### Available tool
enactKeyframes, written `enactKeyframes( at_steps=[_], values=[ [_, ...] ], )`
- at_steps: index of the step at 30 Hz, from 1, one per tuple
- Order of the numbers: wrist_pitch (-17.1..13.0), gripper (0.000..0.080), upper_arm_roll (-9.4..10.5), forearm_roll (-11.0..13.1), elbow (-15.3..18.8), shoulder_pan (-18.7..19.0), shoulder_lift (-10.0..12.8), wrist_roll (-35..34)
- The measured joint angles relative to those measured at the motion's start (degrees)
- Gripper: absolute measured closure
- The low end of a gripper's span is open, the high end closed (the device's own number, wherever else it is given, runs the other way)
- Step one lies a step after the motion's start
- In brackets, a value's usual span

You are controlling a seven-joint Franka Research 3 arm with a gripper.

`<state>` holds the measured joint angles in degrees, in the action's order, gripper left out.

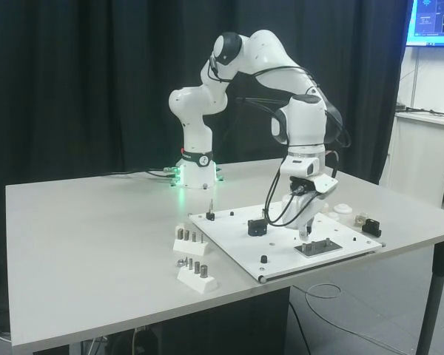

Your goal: Insert small gear.

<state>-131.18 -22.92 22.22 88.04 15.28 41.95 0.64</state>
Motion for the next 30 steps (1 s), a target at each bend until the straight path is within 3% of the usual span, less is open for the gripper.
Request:
enactKeyframes(
  at_steps=[30],
  values=[
    [0.7,0.0660,0.83,2.2,0.0,-0.8,1.1,1.2]
  ],
)
